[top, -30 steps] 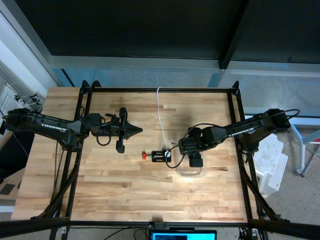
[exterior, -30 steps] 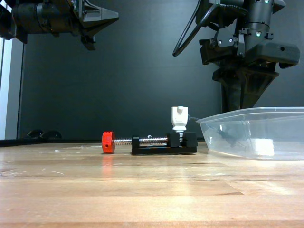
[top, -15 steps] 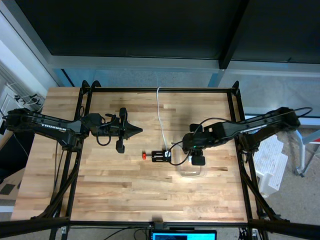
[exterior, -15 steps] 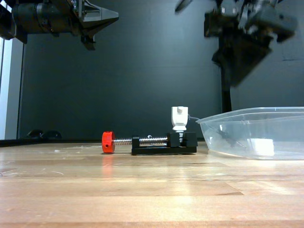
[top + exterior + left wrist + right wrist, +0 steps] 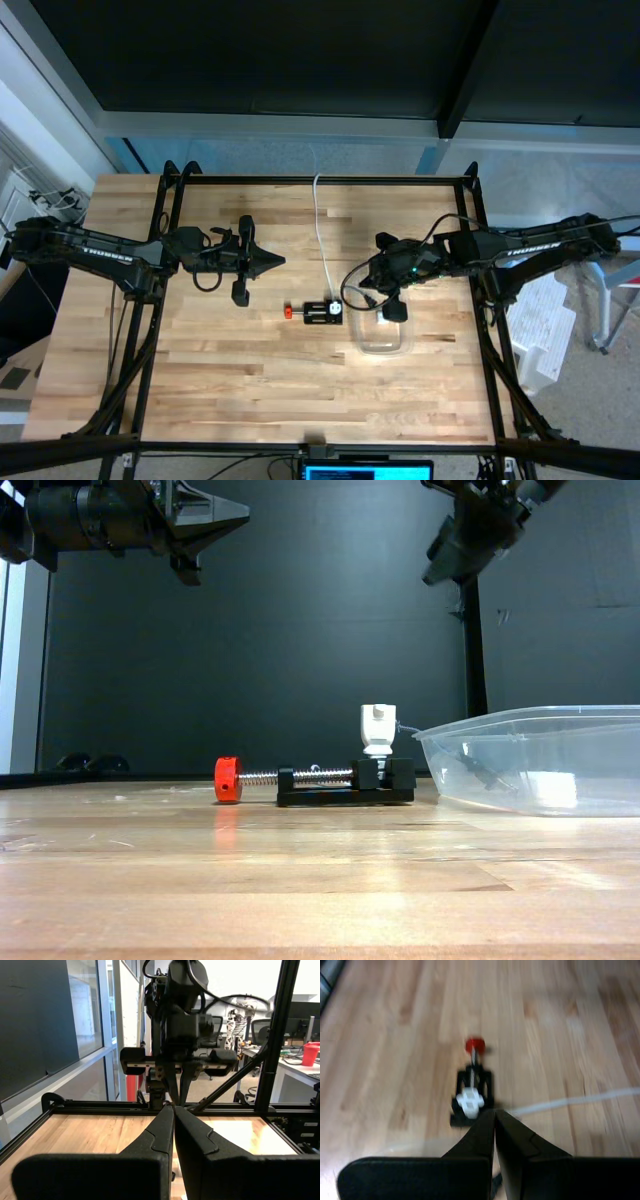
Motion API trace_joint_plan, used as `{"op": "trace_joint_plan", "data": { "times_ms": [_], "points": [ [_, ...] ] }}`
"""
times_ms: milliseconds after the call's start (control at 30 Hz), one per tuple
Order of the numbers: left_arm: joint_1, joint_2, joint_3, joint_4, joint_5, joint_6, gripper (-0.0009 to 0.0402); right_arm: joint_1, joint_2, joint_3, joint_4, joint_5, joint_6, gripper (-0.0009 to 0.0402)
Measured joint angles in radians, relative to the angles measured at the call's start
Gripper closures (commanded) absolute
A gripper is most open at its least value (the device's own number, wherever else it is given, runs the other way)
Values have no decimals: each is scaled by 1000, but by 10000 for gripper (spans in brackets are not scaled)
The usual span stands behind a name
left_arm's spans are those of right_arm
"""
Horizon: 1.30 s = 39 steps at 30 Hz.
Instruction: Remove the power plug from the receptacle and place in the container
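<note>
Nearest the near edge of the desk (image 5: pixel 200 380), a little right of its middle, sits the container (image 5: pixel 383 338), a clear tub standing flat on the wood. The power plug (image 5: pixel 478 771) lies inside it, a small dark shape seen through the clear wall in the low view. A pale cube (image 5: pixel 553 788) lies further along the same tub.

Just beside the container, on its left, is the black clamp block (image 5: pixel 322 312). The white receptacle (image 5: pixel 377 730) stands upright in it, with nothing plugged in. The red knob (image 5: pixel 287 312) sticks out on a screw toward the desk's left edge.

Above and slightly beyond the container hangs the right gripper (image 5: pixel 495 1114), high off the desk. It is tilted down toward the clamp. Its jaws are pressed together and grip nothing.

Further back and toward the left edge, the left gripper (image 5: pixel 272 262) is held level well above the desk, pointing toward the right edge. Its jaws are likewise closed tight with nothing between them.

The white cable (image 5: pixel 321 225) runs from the receptacle straight back across the wood to the far edge.
</note>
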Motion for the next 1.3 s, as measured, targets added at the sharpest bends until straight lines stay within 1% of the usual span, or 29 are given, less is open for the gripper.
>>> {"op": "trace_joint_plan", "data": {
  "times_ms": [67,167,200,433,600,900,1033,1300],
  "points": [
    [0,0,0,0,0,0,393,-26,-21,-13,56,-20,-2,394],
    [0,0,0,0,0,0,393,-62,-53,-60,158,-66,-10,393],
    [0,0,0,0,0,0,393,-70,-64,-79,196,-72,-10,393],
    [0,0,0,0,0,0,393,-97,-129,-218,481,-70,-9,393],
    [0,0,0,0,0,0,393,-99,-153,-290,646,-46,-11,393],
    [0,0,0,0,0,0,393,-111,-192,-412,895,-45,-27,393],
    [0,0,0,0,0,0,393,-112,-200,-441,949,-40,-27,393],
    [0,0,0,0,0,0,393,-113,-212,-471,984,-39,-27,393]
  ]
}}
